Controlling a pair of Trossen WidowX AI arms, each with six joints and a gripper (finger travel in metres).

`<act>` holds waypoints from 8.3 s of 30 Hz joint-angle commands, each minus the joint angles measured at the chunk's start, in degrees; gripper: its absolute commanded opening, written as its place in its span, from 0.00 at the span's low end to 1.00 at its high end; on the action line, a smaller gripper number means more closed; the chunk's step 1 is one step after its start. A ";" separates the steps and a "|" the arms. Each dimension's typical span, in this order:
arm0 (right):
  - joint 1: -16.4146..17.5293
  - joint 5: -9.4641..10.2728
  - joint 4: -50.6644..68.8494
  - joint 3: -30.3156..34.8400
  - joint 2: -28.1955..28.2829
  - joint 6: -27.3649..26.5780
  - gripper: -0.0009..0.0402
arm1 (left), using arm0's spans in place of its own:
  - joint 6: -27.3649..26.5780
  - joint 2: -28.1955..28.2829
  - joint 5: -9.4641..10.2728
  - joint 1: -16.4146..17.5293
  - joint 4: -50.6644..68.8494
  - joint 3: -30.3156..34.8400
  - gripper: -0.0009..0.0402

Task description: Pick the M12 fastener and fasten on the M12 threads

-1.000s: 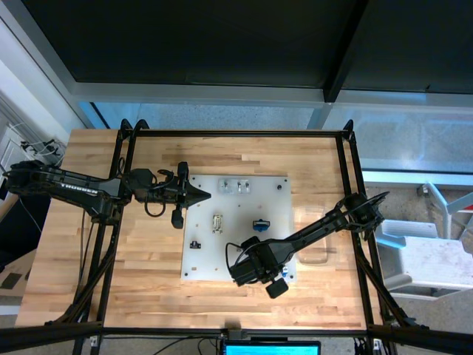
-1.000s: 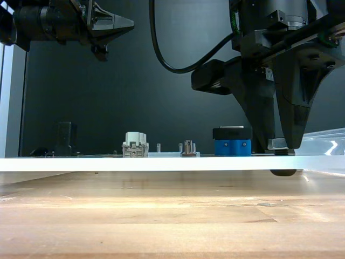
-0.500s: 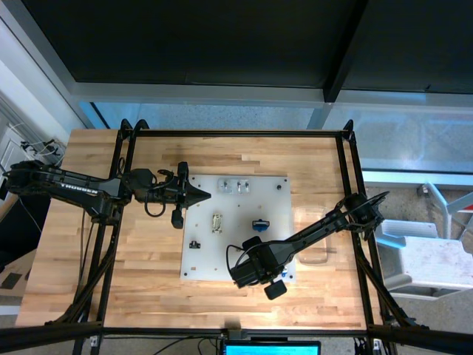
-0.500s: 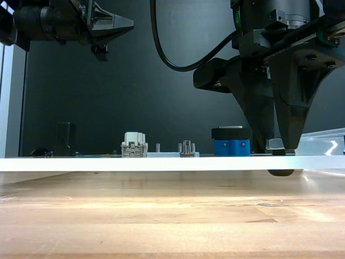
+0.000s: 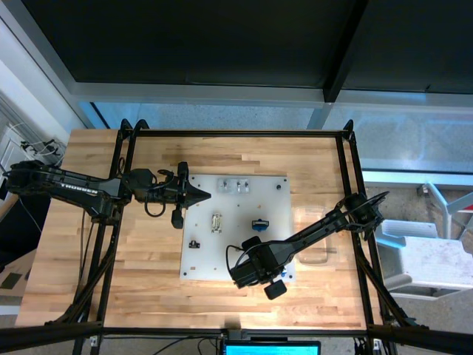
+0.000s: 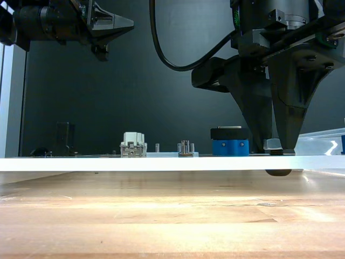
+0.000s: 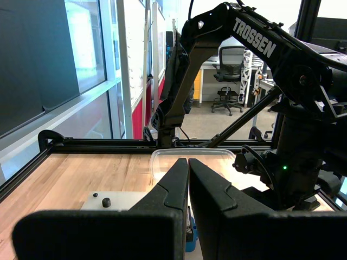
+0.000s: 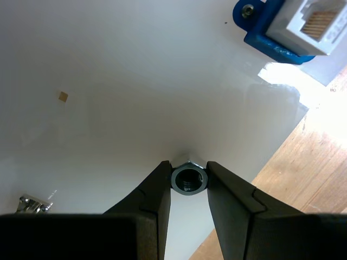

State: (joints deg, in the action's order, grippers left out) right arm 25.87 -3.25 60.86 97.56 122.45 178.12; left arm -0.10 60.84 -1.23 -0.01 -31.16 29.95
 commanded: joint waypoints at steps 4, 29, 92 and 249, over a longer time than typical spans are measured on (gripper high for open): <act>0.04 0.00 0.52 0.04 0.00 -2.03 0.08 | 0.00 0.02 -0.02 0.02 0.00 0.00 0.02; 0.70 -0.02 1.01 0.09 -2.45 -3.10 0.42 | 0.00 0.02 -0.02 0.00 0.00 0.00 0.02; -0.63 -0.33 3.19 -2.08 -9.42 -156.21 0.01 | 0.00 0.02 -0.02 0.02 0.00 0.00 0.02; -0.35 0.09 -15.21 -16.61 -12.04 -154.38 0.02 | 0.00 0.02 -0.02 0.00 -0.07 0.00 0.02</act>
State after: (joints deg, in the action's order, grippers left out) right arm 25.50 -4.19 45.78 81.08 110.34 23.79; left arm -0.12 60.84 -1.26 -0.01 -31.22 29.93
